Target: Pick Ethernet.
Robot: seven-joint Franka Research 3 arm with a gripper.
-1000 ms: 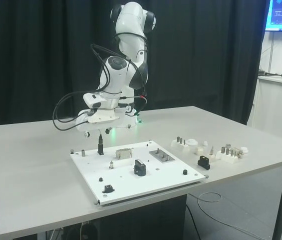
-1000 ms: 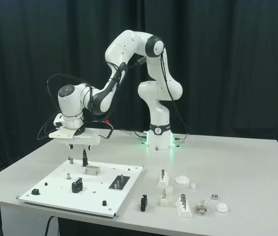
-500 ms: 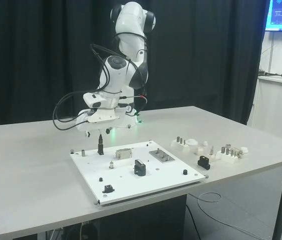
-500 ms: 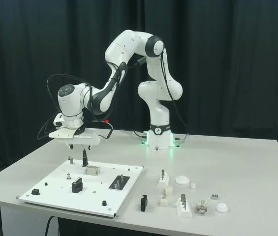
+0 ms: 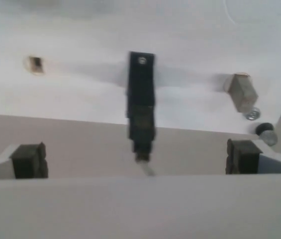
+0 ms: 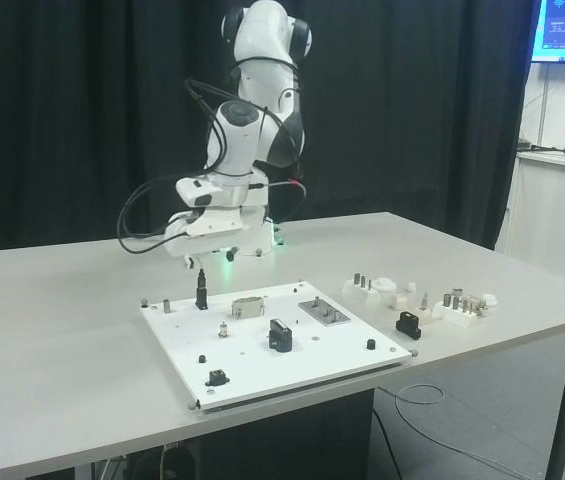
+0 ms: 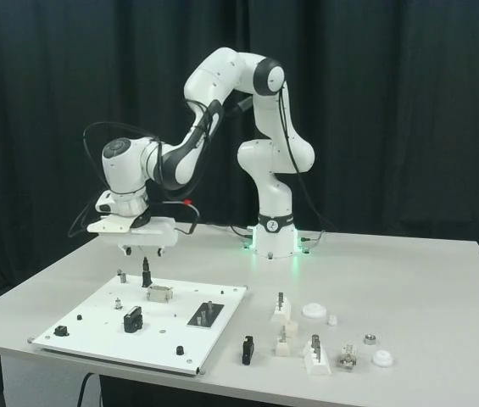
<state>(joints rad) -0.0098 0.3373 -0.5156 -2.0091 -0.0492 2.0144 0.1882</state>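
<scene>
Meanwhile, the gripper (image 7: 143,252) had been raised off the plug (image 7: 146,276) near the white board's (image 7: 222,318) far edge, fingers (image 5: 29,160) apart, so nothing was picked.

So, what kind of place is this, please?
Probably a robotics lab or test cell. A white robot arm is bolted on a grey table, black curtains close off the space behind it, and a white board carries small connector parts for practice tasks.
</scene>
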